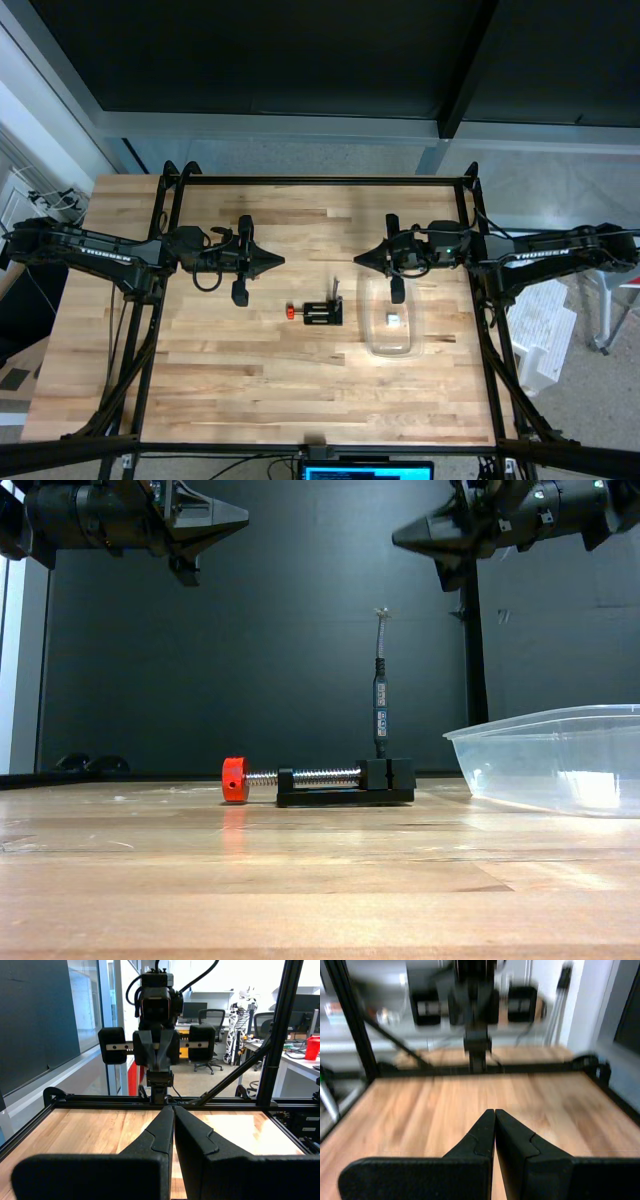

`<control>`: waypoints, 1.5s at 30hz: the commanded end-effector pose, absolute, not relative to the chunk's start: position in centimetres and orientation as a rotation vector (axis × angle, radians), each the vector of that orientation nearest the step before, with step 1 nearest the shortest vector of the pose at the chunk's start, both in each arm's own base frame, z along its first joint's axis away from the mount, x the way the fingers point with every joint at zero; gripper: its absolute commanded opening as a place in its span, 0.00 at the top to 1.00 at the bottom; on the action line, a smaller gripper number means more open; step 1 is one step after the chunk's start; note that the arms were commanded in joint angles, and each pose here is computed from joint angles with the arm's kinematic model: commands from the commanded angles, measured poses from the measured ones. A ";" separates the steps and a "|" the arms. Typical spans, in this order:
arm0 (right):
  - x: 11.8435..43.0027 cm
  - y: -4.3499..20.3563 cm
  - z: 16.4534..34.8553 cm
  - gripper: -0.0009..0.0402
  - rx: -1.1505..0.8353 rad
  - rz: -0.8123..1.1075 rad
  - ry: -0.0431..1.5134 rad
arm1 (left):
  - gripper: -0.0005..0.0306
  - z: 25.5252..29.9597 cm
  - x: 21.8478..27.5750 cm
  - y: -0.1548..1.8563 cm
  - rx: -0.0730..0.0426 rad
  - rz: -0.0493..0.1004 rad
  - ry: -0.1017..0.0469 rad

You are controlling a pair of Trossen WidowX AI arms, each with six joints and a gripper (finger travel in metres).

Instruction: Remove the USB-C connector from taskboard and place in the container

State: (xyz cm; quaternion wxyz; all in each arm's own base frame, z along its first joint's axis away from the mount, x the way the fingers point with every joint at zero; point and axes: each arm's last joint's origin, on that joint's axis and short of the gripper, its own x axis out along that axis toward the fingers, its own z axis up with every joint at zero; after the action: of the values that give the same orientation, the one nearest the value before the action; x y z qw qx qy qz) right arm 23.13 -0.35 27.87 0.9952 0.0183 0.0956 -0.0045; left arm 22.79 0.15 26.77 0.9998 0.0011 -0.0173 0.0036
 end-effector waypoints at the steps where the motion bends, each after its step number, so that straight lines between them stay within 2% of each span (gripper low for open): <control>1: 23.0 -0.1 28.0 0.98 0.035 0.001 0.303 | 0.98 26.77 22.79 0.15 0.002 0.007 -0.034; 8: 23.5 1.1 28.4 0.98 0.020 0.037 0.552 | 0.98 26.76 22.80 0.15 0.002 0.007 -0.034; 17: 25.9 2.0 28.6 0.98 -0.014 0.002 0.868 | 0.98 26.77 22.79 0.15 0.002 0.007 -0.035; 28: 28.6 3.4 27.3 0.97 -0.005 -0.019 1.004 | 0.98 26.77 22.79 0.15 0.002 0.007 -0.035; 31: 29.3 3.5 26.8 0.91 0.009 -0.033 1.050 | 0.98 26.76 22.80 0.15 0.002 0.007 -0.034; 39: 31.8 4.6 26.2 0.68 0.010 -0.025 1.072 | 0.98 26.76 22.80 0.15 0.002 0.007 -0.034; 45: 33.6 5.1 25.9 0.61 0.004 -0.027 1.117 | 0.98 26.77 22.79 0.15 0.002 0.007 -0.035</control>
State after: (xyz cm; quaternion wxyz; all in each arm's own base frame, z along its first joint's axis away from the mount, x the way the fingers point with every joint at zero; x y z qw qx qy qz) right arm 33.27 4.99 25.94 0.8504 0.0038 0.5260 -0.0124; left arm 22.79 0.15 26.77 0.9998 0.0011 -0.0171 0.0035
